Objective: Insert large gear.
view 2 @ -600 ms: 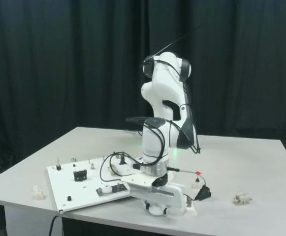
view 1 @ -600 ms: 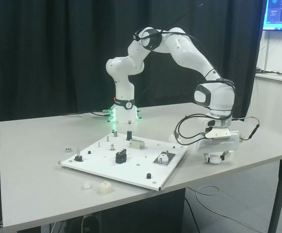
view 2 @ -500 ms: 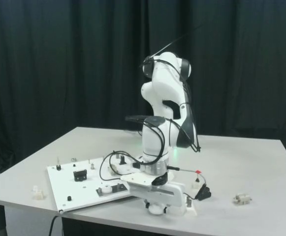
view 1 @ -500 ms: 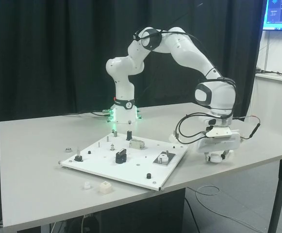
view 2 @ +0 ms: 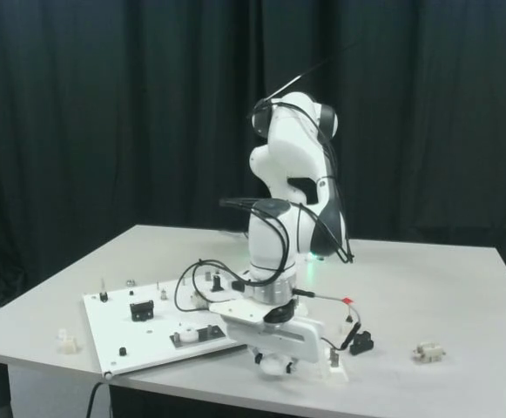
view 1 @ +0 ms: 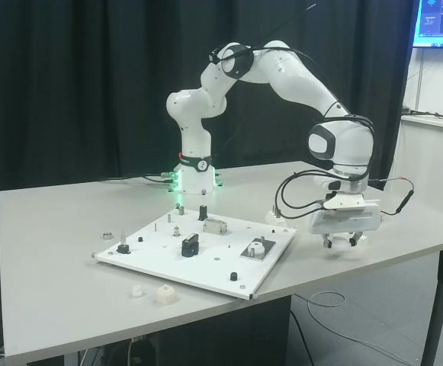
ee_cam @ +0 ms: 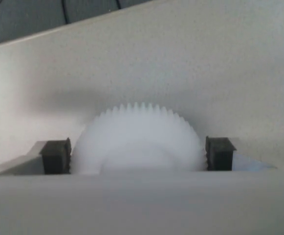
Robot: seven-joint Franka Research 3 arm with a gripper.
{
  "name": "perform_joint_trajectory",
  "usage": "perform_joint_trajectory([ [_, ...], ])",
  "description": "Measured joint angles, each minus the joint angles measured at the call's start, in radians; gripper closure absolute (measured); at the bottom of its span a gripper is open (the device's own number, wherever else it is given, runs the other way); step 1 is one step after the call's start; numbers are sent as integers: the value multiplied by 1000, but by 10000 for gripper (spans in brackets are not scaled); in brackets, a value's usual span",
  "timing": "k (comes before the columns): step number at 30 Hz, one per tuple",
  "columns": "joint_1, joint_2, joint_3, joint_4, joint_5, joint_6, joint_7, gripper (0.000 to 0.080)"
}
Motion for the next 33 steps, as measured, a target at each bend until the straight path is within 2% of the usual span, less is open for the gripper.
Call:
perform_joint_trajectory([
  [18,0,-1,-32,15,-1,-19,25,206],
  [26,-1,-8,-59,15,-6,-63,24,206],
  [33,-4,-17,-81,14,-28,-113,14,206],
])
